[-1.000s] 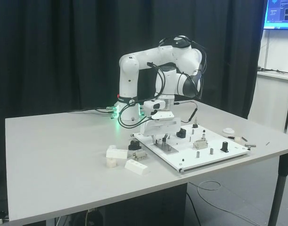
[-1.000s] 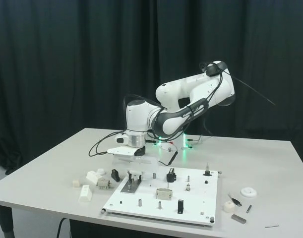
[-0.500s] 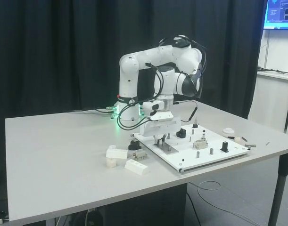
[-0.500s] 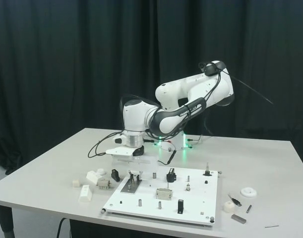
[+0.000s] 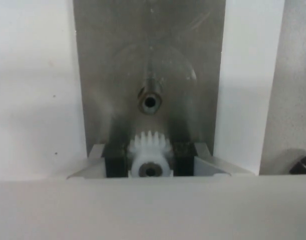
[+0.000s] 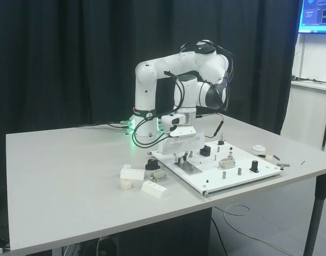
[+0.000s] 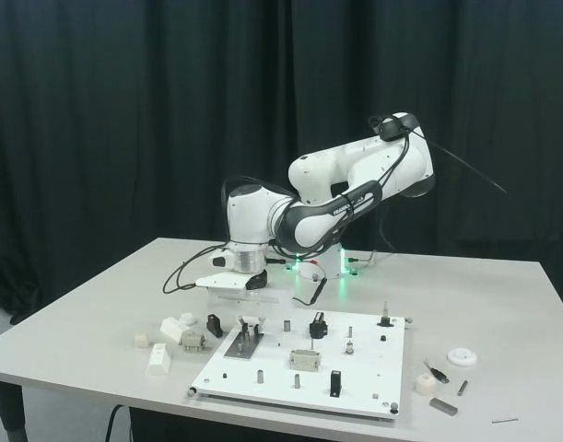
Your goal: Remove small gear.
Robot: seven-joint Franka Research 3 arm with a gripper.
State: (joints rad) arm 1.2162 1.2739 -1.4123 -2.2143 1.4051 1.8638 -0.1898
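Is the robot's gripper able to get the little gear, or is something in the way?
Probably yes. In the wrist view the small gear already sits between the black fingers of the gripper, above the grey plate. Nothing else blocks it.

The white arm bends over, wrist pointing straight down. Its gripper is clamped on a small gear.
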